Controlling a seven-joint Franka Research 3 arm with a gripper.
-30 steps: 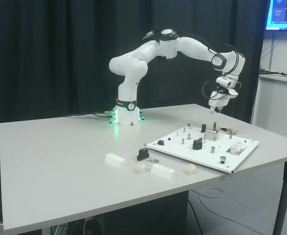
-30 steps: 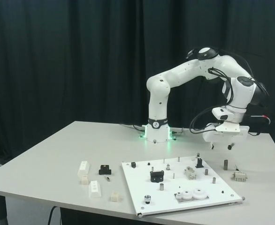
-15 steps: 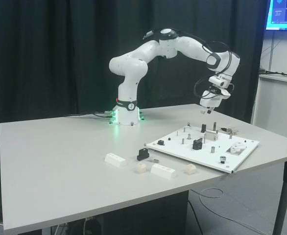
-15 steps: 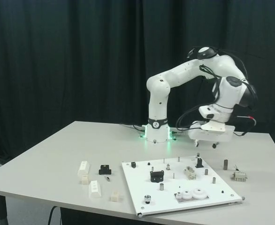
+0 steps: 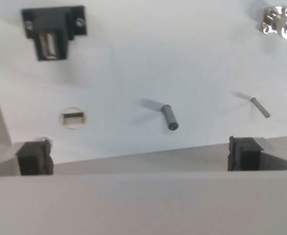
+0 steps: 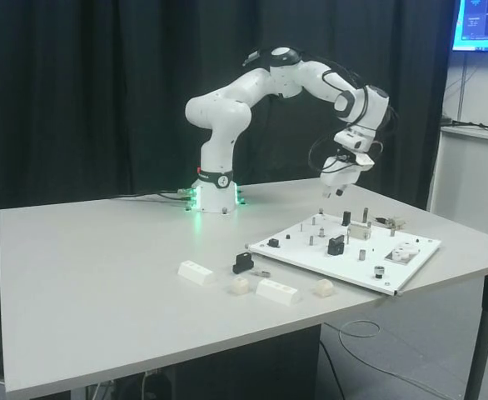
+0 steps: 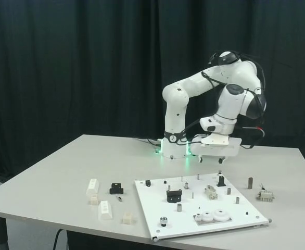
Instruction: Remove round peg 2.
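My gripper (image 7: 210, 159) hangs empty, fingers spread wide, above the white board's (image 7: 157, 219) far edge; the round peg (image 5: 169, 117) stands upright in the board (at its twelve o'clock edge).

White, rounded seven-joint arm (image 6: 252, 87) with black cables, green-lit base (image 6: 215, 198), black-tipped pincer (image 5: 138, 155).

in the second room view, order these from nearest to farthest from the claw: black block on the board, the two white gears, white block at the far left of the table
1. Black block, mid-board, below the claw.
2. White gears, at the board's near edge.
3. White block, far left on the table.
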